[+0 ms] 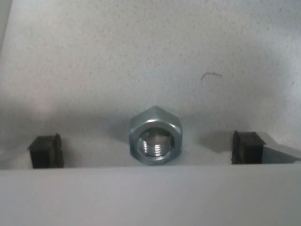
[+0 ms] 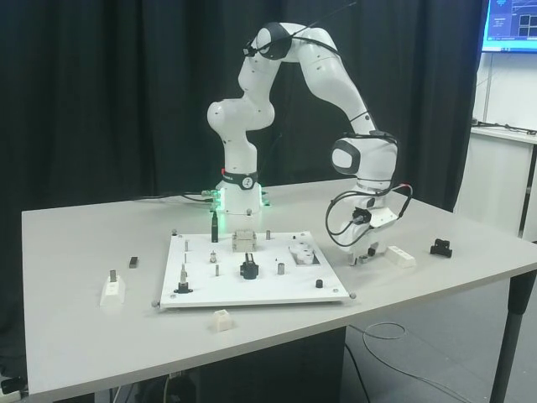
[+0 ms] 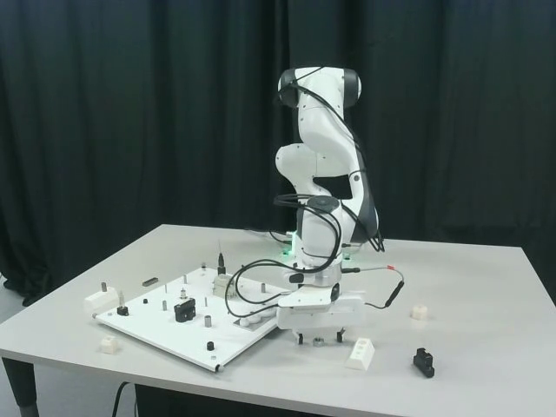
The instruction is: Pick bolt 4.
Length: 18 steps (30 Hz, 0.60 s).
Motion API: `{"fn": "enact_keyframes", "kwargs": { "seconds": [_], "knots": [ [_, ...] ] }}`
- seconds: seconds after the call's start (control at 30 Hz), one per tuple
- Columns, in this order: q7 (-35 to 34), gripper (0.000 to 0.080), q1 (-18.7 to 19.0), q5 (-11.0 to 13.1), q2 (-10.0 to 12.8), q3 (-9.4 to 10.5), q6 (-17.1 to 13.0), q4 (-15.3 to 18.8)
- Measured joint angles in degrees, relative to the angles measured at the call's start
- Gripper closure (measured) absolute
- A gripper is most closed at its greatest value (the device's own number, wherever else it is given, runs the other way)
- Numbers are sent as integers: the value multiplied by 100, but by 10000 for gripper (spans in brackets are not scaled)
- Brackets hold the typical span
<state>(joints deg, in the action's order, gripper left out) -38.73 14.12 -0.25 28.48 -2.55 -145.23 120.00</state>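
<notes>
Two black fingertips [image 1: 46, 151] of the released gripper [image 1: 146, 150] flank a grey hex nut [image 1: 154, 135] on the grey table [image 1: 141, 56]; a white board's [image 2: 252, 281] edge lies nearby.

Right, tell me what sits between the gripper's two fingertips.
A hex nut on the grey table, touching neither of the fingertips; wrist view shows it.

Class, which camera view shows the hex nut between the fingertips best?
The wrist view: the hex nut fills the centre, threads visible, gripper open around it. The second room view shows a speck; the first room view hides it.
</notes>
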Motion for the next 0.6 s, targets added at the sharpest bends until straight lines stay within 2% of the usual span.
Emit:
{"fn": "enact_keyframes", "kwargs": {
  "seconds": [0.6],
  "knots": [
    [29, 3, -11, 30, 49, 0, -11, -34]
  ]
}}
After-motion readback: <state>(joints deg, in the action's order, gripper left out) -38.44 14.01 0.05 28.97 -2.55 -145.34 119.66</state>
